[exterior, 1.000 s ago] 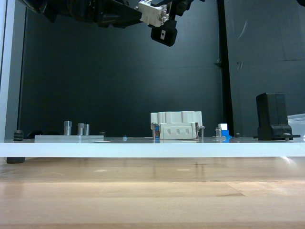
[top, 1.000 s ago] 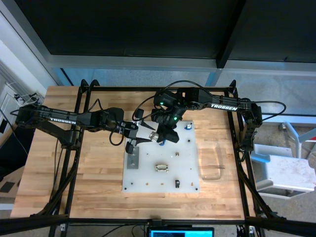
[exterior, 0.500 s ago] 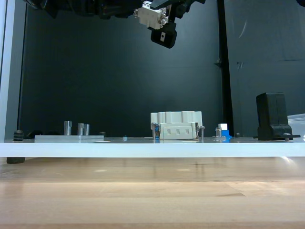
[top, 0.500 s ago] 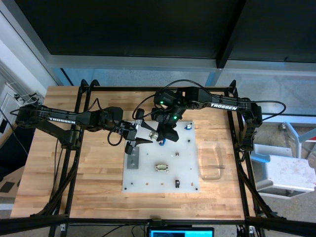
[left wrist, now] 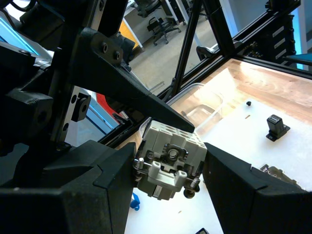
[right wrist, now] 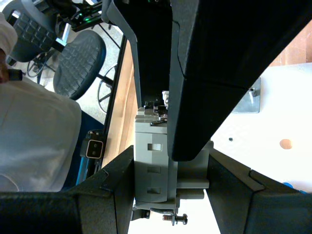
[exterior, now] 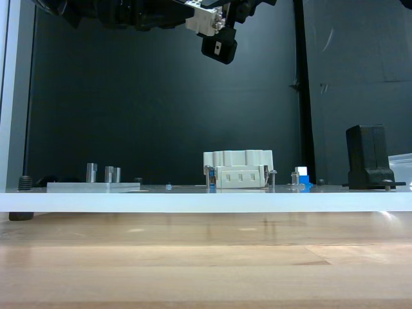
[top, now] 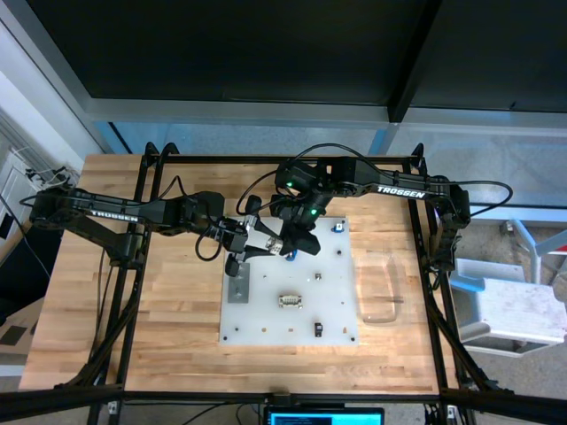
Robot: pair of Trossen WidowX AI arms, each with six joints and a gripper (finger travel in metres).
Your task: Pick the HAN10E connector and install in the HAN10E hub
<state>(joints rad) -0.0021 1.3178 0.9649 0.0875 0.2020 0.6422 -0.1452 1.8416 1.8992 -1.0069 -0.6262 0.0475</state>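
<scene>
Nearest, on the white plate (top: 266,319) lying on the tabletop (top: 133,336), the HAN10E hub (top: 290,303) stands unfilled, so the install is not yet done. Well above and beyond it, the HAN10E connector (left wrist: 168,163) hangs in mid-air where the two arms meet. The left gripper (left wrist: 168,168) pinches it between its fingers (left wrist: 97,175), and the right gripper (right wrist: 170,168), reaching in from another direction, has its fingers (right wrist: 117,185) pressed against the block's sides too. This looks like a handover to regrip for a straight downward insertion. Which gripper bears the load cannot be told. One right finger is hidden behind the block in the left wrist view, the low view cuts off both arms, and the connector's mating face is not shown.
</scene>
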